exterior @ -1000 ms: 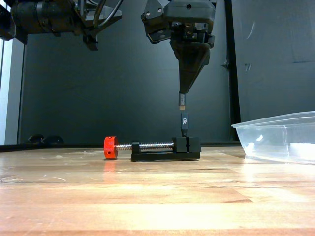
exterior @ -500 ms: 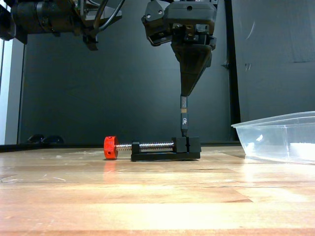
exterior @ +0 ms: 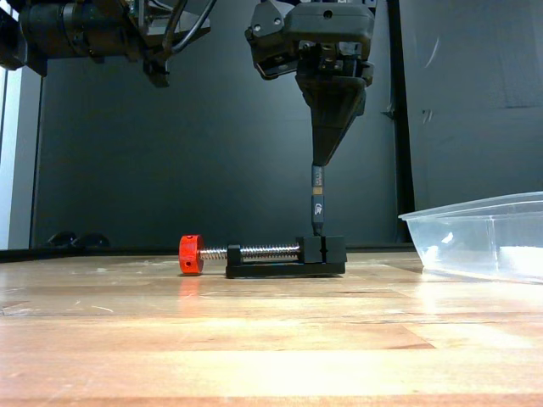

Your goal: Pick the USB-C connector and install on taskboard

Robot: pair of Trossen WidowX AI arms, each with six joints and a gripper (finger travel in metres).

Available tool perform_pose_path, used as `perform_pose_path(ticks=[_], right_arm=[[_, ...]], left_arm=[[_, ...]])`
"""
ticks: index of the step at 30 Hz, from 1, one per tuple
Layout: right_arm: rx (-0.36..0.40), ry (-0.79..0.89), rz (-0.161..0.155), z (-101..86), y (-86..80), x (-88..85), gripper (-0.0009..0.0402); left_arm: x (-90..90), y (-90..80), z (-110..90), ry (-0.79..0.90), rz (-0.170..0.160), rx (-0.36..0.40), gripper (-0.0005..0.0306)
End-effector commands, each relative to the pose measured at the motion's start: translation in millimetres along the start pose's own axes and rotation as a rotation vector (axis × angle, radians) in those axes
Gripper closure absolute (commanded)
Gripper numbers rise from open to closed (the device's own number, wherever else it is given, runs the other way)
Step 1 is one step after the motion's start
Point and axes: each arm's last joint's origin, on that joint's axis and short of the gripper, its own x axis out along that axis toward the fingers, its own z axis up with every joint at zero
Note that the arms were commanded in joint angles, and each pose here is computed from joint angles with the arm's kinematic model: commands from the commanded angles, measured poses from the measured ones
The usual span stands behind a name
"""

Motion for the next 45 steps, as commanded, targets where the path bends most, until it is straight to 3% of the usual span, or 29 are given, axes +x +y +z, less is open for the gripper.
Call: perform_pose_path(ticks=[1,33,45], right_arm=[[0.000,-0.001,0.000,-0.1,0.1,0.1,0.0394],[0.000,-0.001,0.011,-1.7,-0.1,0.7,0.0393],[-0.010,-0.004,0.003,-1.9,-0.3,0.4,0.0393]], left_arm=[[0.1,0.0,-0.1,0.000,0.000,0.000,0.0300],[0.1,0.1,0.0,0.000,0.000,0.000,0.0300],[0.1,0.1,-0.1,0.000,0.000,0.000,0.0300]])
